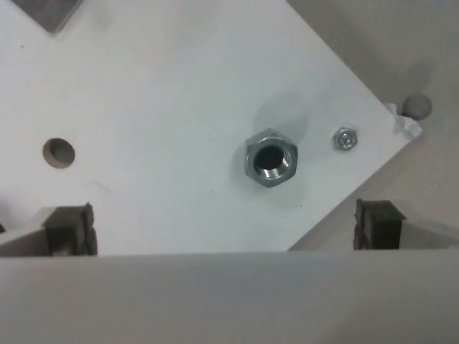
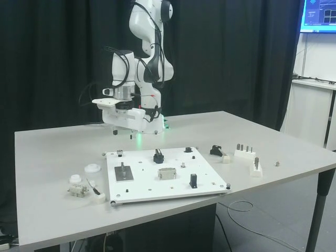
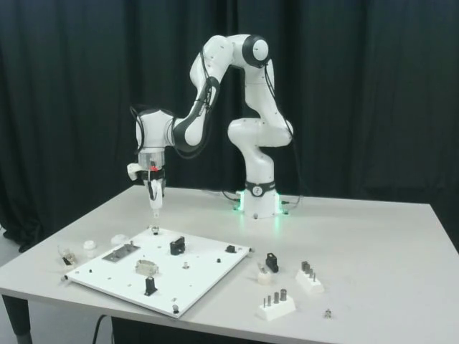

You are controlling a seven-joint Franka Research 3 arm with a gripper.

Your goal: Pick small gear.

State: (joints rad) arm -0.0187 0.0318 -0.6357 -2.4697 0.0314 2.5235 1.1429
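Gripper (image 1: 224, 223) hangs open above the white board's (image 1: 158, 93) corner, fingers wide apart (holding nothing), over a hex nut (image 1: 271, 158).

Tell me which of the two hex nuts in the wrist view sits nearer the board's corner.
The small nut; the large nut sits farther in on the white board.

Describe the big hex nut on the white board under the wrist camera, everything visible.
The big hex nut is grey metal, shiny, six-sided, with a dark threaded bore seen from above. It lies flat on the white board, near one corner of it, and nothing else touches it. A much smaller nut sits apart beside it, closer to the board's edge. The gripper hangs above with its fingers spread wide, clear of the nut. Any wear or marking cannot be made out.
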